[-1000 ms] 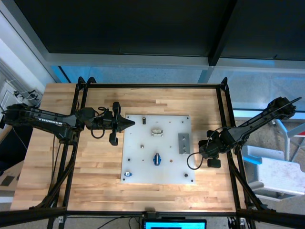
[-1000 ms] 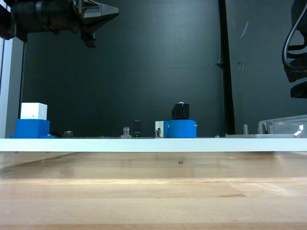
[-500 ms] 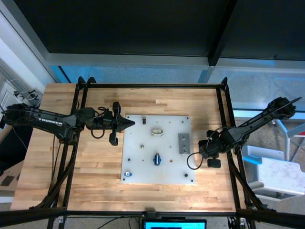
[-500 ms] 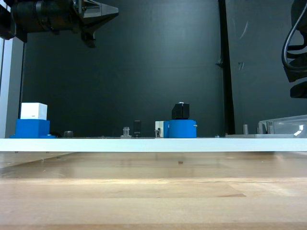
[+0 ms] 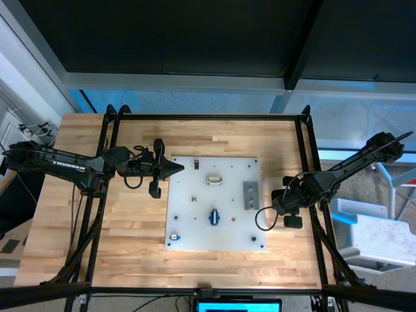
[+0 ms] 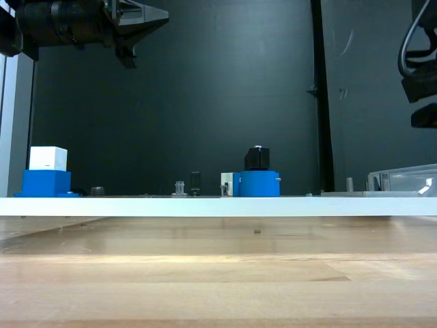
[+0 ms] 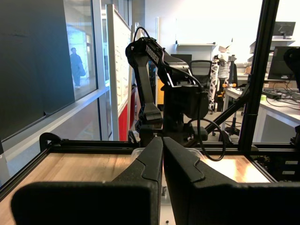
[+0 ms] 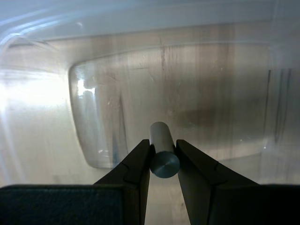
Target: Pick the 16mm cylinder and place it in the taskboard
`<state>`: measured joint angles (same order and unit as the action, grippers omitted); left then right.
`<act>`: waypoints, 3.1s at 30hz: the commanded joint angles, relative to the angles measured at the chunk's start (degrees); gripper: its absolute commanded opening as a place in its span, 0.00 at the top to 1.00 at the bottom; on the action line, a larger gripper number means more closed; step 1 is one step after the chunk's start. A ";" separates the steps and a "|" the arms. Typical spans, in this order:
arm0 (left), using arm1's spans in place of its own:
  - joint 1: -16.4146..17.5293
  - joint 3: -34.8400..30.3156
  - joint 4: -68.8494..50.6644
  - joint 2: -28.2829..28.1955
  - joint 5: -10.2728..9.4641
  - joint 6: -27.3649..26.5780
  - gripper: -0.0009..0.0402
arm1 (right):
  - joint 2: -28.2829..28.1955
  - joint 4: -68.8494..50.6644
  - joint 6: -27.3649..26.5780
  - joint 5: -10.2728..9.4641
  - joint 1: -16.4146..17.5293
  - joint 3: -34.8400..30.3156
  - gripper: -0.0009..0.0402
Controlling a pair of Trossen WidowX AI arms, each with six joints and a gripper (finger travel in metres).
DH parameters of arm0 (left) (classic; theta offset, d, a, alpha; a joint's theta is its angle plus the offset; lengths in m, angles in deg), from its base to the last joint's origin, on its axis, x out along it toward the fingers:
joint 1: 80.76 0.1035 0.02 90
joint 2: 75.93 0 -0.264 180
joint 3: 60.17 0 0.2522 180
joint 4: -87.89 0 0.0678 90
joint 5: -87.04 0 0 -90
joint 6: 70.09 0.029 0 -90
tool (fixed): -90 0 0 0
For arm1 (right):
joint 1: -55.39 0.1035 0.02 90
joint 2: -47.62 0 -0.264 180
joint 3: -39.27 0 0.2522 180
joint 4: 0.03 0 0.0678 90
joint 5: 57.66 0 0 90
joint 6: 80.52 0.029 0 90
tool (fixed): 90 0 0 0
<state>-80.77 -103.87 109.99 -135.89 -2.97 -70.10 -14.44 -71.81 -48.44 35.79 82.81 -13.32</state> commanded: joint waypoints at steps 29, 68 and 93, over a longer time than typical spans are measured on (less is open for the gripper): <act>0.02 -0.02 0.00 -0.02 0.00 0.00 0.98 | -0.02 -11.52 -0.87 -0.04 0.24 -12.17 0.95; 0.02 -0.02 0.00 -0.02 0.00 0.00 0.98 | -27.76 -6.56 -6.01 -0.04 -4.68 -34.69 0.95; 0.00 -0.02 0.00 -0.02 0.00 0.02 0.98 | -37.81 -1.79 -6.84 -0.57 -8.09 -39.63 0.95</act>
<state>-80.77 -103.87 109.99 -135.89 -2.99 -70.10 -51.97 -73.84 -55.37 35.15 74.73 -52.81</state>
